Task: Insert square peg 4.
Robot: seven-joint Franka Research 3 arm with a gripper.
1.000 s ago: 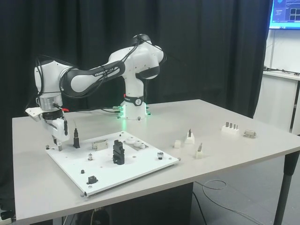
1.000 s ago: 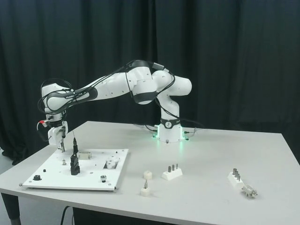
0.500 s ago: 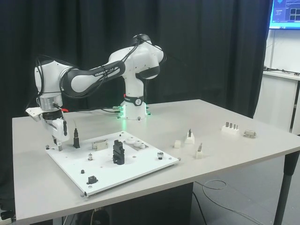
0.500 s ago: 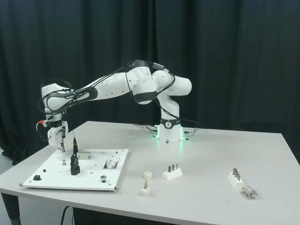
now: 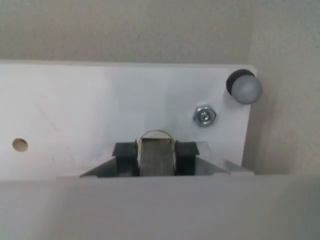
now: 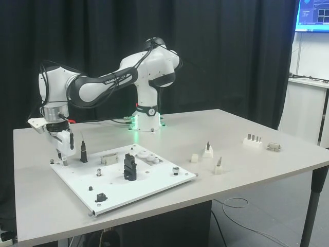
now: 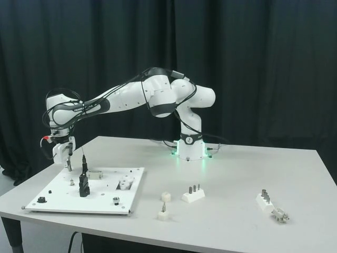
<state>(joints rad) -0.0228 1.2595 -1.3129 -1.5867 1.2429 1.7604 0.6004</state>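
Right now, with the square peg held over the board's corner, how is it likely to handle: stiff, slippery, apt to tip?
The square peg looks like grey metal, so probably rigid. Its flat sides sit between the fingers, so it likely won't roll. Smooth faces might slip if it jams against the white board.

The only lettering that can be made out stands on the forearm of the white robot arm (image 6: 103, 85): black capital letters that read as the maker's name, FRANKA, run along the casing in the first room view. The same marking shows on the forearm in the second room view, but there it is too small to read with any certainty. A screen (image 6: 314, 15) at the upper corner of the first room view carries lines of text and figures, none of them legible. Nothing on the white board (image 6: 123, 180), the small parts on the table (image 6: 241, 170), or in the wrist view bears readable writing.
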